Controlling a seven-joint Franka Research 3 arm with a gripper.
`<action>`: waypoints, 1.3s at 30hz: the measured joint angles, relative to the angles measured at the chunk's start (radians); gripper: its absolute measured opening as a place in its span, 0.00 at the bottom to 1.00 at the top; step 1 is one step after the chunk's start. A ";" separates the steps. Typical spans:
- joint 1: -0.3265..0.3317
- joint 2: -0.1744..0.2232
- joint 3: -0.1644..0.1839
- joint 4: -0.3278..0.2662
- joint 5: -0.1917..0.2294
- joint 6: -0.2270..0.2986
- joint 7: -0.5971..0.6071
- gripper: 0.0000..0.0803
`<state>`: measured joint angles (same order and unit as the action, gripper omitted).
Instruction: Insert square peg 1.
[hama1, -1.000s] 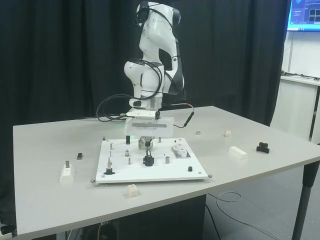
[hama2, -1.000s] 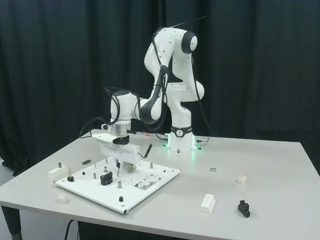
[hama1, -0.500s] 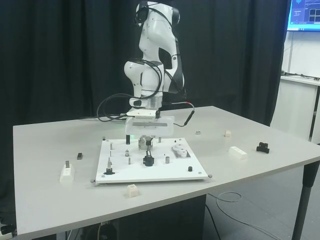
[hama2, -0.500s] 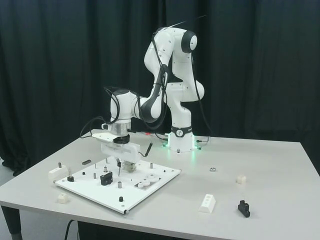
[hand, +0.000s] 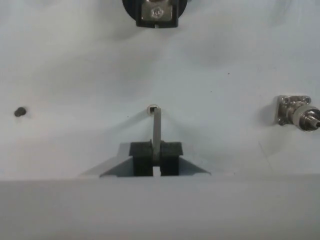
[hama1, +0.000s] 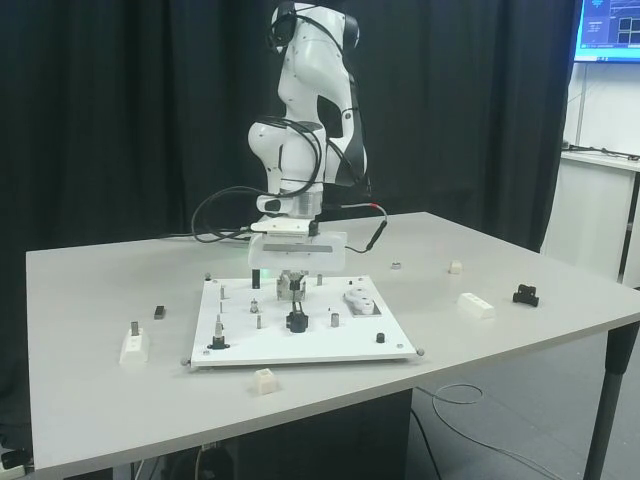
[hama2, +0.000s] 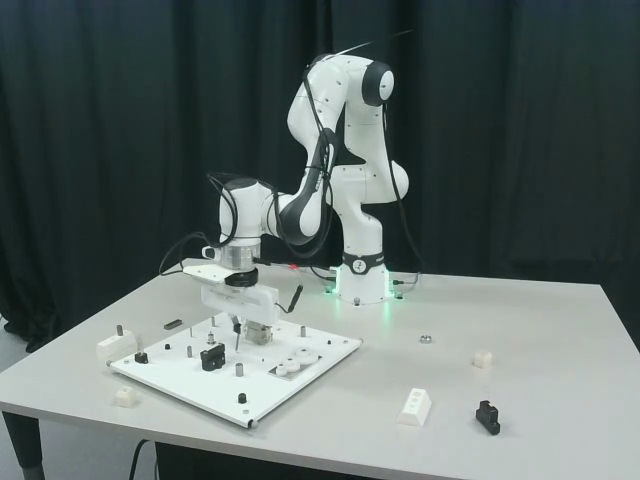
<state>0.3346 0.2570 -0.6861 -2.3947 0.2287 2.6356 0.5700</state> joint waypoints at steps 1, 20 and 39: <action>0.000 0.000 0.000 0.000 0.000 -0.001 0.000 0.03; 0.001 0.000 0.001 0.000 0.000 -0.009 0.000 0.03; 0.001 0.004 0.007 0.000 0.000 0.004 0.010 0.03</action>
